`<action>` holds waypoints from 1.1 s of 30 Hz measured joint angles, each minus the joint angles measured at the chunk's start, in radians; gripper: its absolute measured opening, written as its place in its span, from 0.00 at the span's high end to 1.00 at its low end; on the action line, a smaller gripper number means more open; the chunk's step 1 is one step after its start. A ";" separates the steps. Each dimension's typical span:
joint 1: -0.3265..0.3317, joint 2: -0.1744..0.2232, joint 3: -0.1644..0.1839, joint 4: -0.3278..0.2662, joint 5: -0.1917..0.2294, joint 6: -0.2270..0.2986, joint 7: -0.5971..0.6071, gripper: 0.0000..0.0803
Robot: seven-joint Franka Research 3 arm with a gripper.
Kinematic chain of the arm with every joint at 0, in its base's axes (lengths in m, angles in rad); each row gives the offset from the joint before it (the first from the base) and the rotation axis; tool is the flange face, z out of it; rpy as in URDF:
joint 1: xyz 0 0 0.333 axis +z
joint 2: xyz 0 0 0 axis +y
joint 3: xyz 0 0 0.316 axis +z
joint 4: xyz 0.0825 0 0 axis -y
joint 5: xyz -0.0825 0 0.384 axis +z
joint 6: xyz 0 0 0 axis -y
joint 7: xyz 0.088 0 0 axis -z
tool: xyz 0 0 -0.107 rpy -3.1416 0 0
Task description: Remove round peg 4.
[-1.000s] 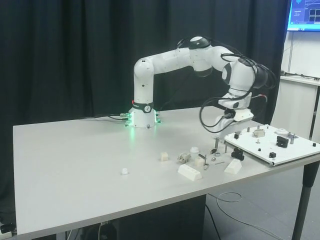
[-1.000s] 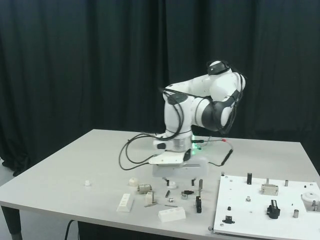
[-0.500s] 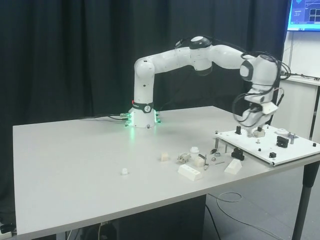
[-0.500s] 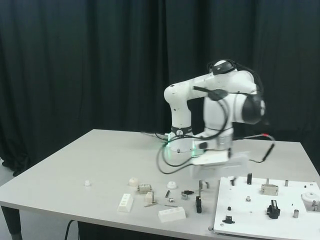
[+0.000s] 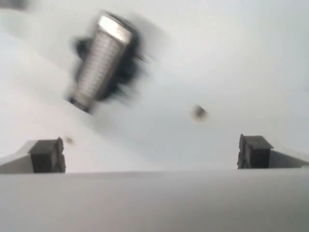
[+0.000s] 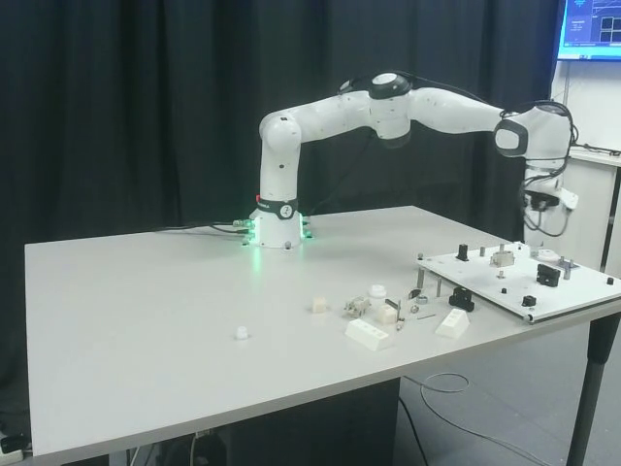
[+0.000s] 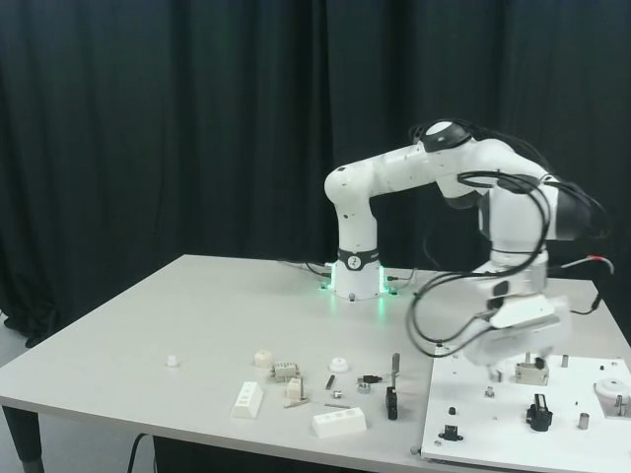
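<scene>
My gripper (image 5: 149, 153) is open, with both black fingertips (image 5: 46, 154) far apart and nothing between them. It hangs over the white board (image 5: 227, 58), where a grey threaded cylinder (image 5: 99, 60) stands in a black holder, well off from the fingers. A small dark spot (image 5: 198, 112) marks the board nearer the gripper. From the room, the gripper (image 7: 513, 360) hovers just above the white board (image 7: 493, 434), which carries several small pegs such as one grey peg (image 7: 584, 421). In the first room view the arm reaches over the board's (image 6: 572, 291) far side, gripper (image 6: 540, 225) pointing down.
Loose parts lie on the grey table beside the board: white blocks (image 6: 368, 335) (image 6: 452, 323), a small white piece (image 6: 242, 332), and black and metal bits (image 7: 389, 399). Black fixtures (image 7: 536, 414) stand on the board. The arm's base (image 6: 277, 228) glows green.
The arm has swung away from the loose parts on the table and across onto the white board, ending above its far part. The fingers hold nothing.
</scene>
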 joint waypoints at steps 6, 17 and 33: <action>0.001 0.000 0.041 0.053 0.000 0.058 -0.041 0.00; 0.002 0.001 0.098 0.095 0.000 0.167 -0.092 0.00; 0.032 0.008 0.122 0.110 -0.021 0.289 -0.102 0.00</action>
